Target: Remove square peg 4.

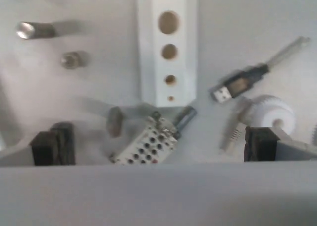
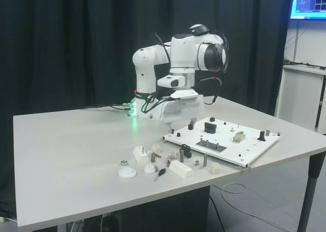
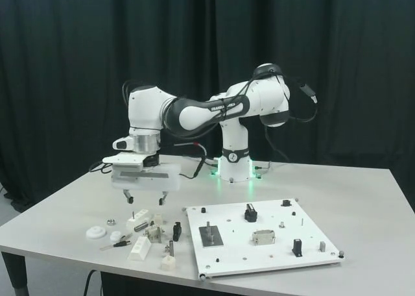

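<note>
We see our end effector (image 3: 144, 198) wide open and holding nothing, at the left of the frame above loose parts; the white board (image 3: 259, 252) looks untouched; nothing removed yet.

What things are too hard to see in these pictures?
- Square peg 4: both room views show small pegs on the white board, too tiny to tell which it is.
- White gear: wrist view, partly hidden behind a black fingertip.
- Gripper: open, holding nothing.
</note>
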